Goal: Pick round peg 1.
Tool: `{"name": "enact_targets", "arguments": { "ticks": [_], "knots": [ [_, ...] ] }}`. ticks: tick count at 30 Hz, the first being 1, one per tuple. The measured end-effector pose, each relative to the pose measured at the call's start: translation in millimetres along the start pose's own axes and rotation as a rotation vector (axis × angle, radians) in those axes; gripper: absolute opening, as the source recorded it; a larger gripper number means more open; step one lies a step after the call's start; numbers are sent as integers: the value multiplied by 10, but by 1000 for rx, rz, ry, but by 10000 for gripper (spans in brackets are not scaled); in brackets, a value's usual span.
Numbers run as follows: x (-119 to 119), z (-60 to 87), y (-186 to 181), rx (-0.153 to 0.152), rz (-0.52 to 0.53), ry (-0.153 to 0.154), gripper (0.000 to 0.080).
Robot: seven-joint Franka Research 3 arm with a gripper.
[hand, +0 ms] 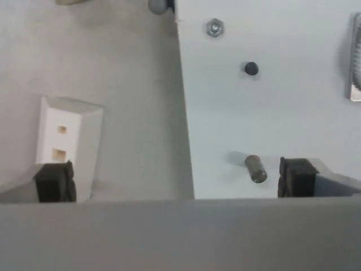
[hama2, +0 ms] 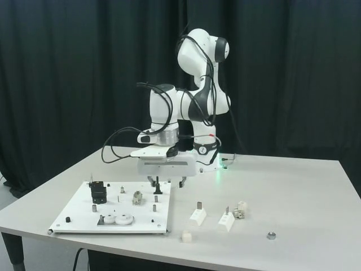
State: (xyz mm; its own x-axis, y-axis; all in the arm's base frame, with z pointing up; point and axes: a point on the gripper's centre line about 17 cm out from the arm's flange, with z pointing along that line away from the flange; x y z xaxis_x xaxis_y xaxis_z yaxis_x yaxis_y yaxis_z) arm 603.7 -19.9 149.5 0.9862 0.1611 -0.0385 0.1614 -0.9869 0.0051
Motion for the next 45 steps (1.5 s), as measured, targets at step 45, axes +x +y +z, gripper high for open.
{"name": "enact_targets", "arguments": {
  "ticks": [45],
  "knots": [
    [-586, 438, -1814, -18, 225, -175, 800]
  ]
}}
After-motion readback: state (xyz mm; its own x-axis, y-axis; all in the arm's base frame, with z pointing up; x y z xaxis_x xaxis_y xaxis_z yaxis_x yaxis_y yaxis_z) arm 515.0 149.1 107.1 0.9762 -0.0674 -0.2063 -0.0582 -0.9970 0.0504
